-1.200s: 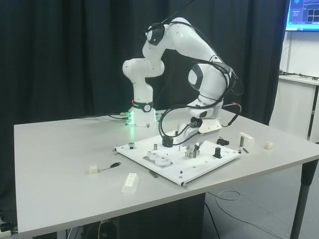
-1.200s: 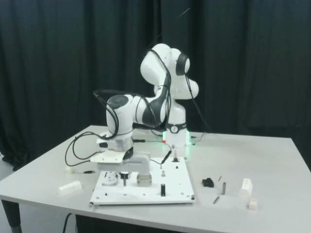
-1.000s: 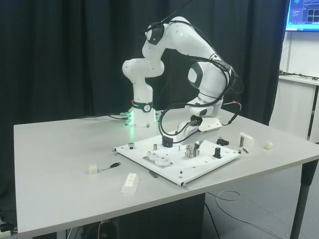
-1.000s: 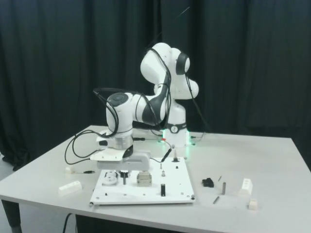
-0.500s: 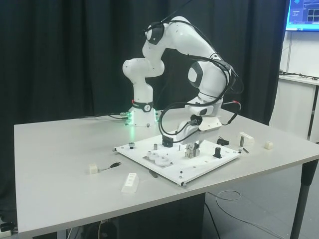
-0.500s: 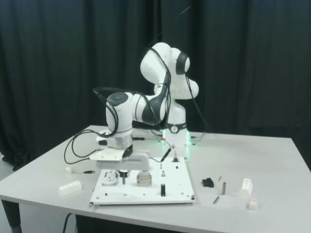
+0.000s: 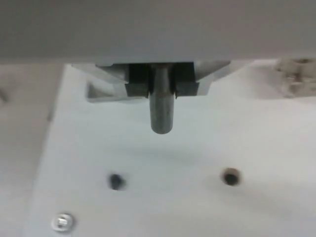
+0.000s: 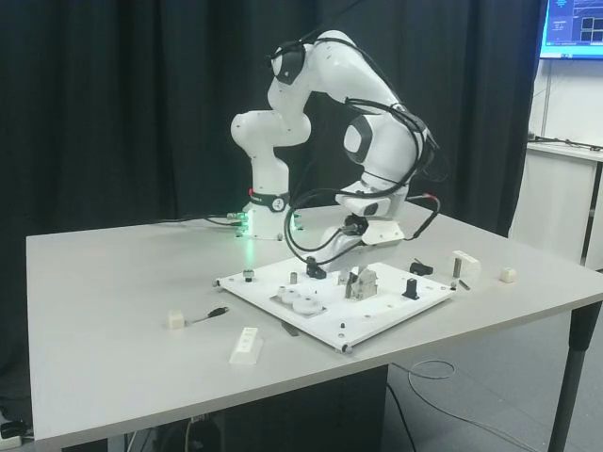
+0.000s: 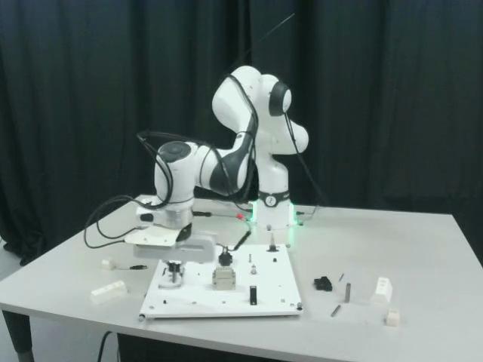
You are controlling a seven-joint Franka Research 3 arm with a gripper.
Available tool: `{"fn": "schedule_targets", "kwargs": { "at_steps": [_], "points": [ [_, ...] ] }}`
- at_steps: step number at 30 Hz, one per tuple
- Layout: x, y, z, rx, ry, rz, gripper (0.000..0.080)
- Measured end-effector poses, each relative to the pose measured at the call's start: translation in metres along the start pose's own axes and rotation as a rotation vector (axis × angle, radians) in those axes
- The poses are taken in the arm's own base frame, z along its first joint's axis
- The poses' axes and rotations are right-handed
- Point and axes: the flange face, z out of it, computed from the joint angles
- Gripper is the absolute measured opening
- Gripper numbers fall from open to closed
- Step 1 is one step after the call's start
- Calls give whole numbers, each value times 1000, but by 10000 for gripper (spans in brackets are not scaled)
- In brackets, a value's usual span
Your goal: Place round peg 3.
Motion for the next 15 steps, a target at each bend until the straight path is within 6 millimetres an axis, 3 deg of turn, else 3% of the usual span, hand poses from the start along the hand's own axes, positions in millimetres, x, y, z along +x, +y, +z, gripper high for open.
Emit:
{"fn": "schedule_targets", "kwargs": {
  "at_steps": [15],
  "points": [
    [35,83,14,17,38,-72,108]
  ]
}}
